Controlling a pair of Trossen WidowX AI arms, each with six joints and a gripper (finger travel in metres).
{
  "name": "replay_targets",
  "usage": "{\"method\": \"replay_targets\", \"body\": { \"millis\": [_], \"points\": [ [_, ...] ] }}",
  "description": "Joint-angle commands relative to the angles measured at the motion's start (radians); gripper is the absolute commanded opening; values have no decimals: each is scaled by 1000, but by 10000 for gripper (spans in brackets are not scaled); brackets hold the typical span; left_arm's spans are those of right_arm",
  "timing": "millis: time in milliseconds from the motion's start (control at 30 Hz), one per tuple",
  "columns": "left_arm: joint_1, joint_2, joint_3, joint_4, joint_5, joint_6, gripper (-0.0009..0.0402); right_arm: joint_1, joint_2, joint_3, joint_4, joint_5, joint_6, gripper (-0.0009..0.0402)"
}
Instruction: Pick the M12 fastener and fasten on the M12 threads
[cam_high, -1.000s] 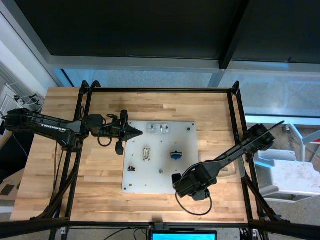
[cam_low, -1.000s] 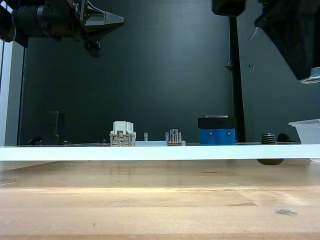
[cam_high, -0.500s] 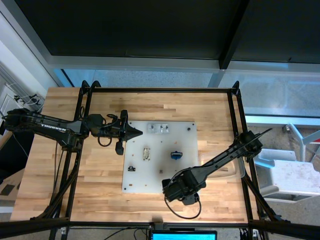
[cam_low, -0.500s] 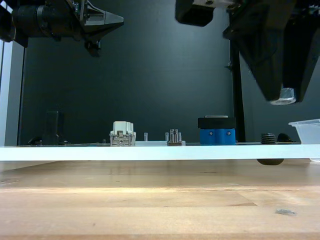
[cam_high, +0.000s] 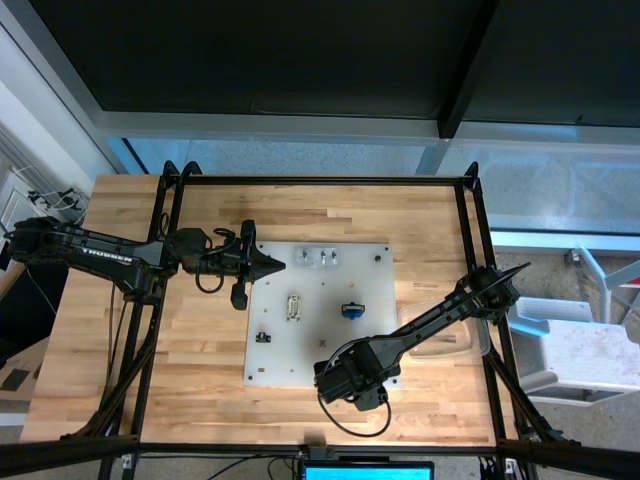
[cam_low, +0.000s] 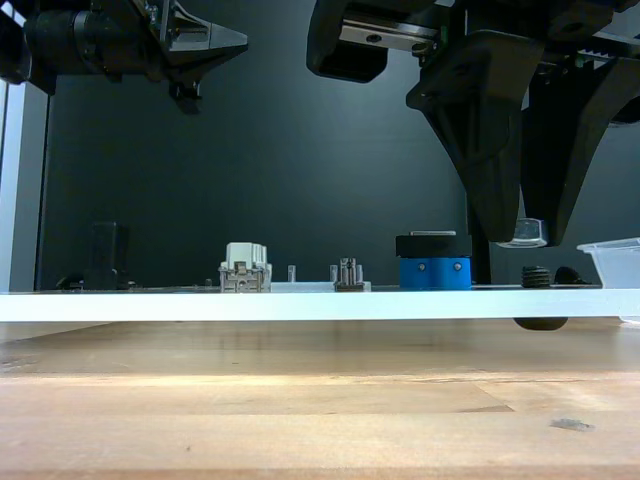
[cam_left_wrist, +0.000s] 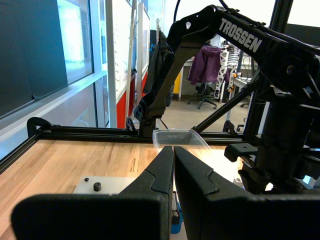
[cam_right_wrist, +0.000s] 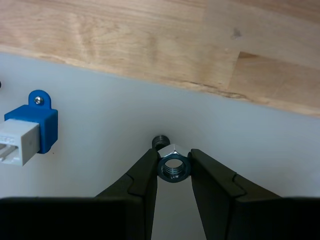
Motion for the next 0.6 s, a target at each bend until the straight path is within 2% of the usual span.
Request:
{"method": "replay_targets", "body": {
  "millis": [33, 600],
  "points": [
    [0, 0, 0, 0, 0, 0, 0, 0, -1, -14, -1, 0, 1, 35],
    [0, 0, 0, 0, 0, 0, 0, 3, -1, -42, 24, -13, 1, 35]
  ]
}}
